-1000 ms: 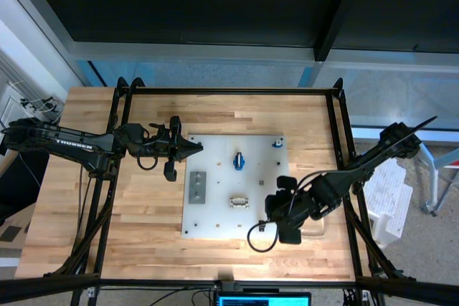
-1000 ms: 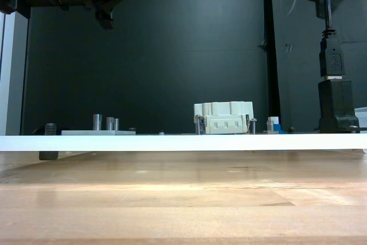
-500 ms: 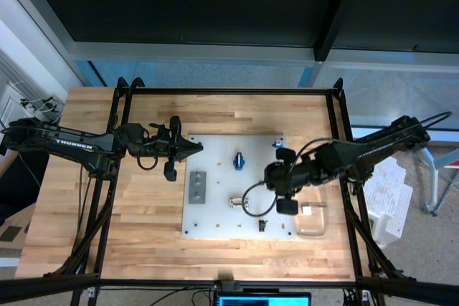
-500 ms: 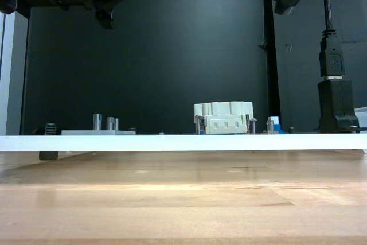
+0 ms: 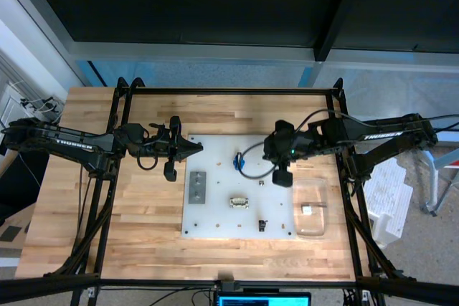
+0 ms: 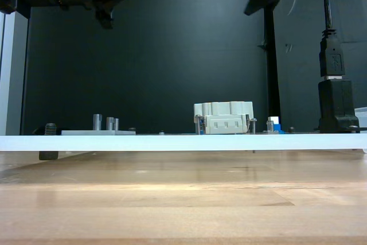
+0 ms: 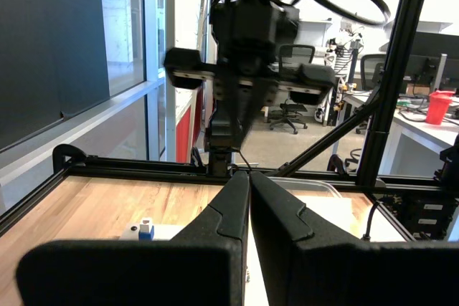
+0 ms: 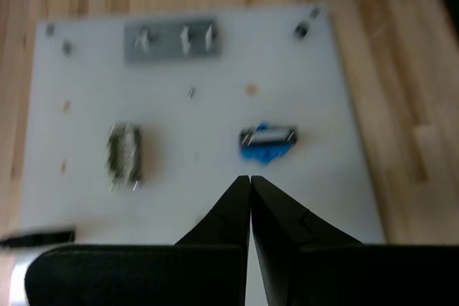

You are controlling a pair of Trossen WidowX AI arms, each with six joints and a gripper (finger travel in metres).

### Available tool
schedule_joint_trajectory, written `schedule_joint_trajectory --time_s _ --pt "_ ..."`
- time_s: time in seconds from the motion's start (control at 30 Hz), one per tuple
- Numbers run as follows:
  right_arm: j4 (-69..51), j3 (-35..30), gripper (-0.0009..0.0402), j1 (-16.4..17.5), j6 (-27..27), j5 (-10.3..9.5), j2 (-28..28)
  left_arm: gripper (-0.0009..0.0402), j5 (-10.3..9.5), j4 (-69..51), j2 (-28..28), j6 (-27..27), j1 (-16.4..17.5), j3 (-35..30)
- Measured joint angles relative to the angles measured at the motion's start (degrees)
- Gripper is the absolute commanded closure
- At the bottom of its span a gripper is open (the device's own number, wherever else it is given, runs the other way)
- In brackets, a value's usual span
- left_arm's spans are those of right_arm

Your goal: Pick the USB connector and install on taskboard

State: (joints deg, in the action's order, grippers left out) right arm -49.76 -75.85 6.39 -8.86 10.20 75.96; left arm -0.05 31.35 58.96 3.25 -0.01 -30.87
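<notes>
USB connector (image 5: 262, 225) stands upright on the near right part of the taskboard (image 5: 215, 216), with neither gripper touching it. Right gripper (image 5: 270, 153) hangs above the board's far right area, just right of the blue part (image 5: 239, 161). Its fingers are pressed together with nothing between them. Left gripper (image 5: 196, 147) is raised at the board's far left corner, fingers also clenched on nothing. Clear tray (image 5: 313, 209) sits right of the board.

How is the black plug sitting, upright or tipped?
Upright: in the low view the plug stands straight on the board. The right gripper hangs above the board, the left gripper at its left edge.
</notes>
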Motion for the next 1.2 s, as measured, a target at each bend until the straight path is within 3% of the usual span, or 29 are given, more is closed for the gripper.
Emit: schedule_joint_trajectory --time_s 0.13,0.47,0.9,1.07,1.2 --pt "7.28 3.63 0.0393 -2.25 2.25 -4.07 -2.54 0.0393 0.00 0.00 0.00 0.00 0.00 0.00" --pt "28.41 16.02 0.0393 -4.50 4.24 -4.39 -9.77 0.0393 0.00 0.00 0.00 0.00 0.00 0.00" --pt "55.87 30.95 0.0393 -5.05 6.29 -4.48 -15.93 0.0393 0.00 0.00 0.00 0.00 0.00 0.00" --pt "63.63 34.62 0.0393 -6.45 5.99 -8.09 -16.46 0.0393 0.00 0.00 0.00 0.00 0.00 0.00" --pt "69.16 36.96 0.0393 -6.62 5.57 -8.28 -16.48 0.0393 0.00 0.00 0.00 0.00 0.00 0.00"
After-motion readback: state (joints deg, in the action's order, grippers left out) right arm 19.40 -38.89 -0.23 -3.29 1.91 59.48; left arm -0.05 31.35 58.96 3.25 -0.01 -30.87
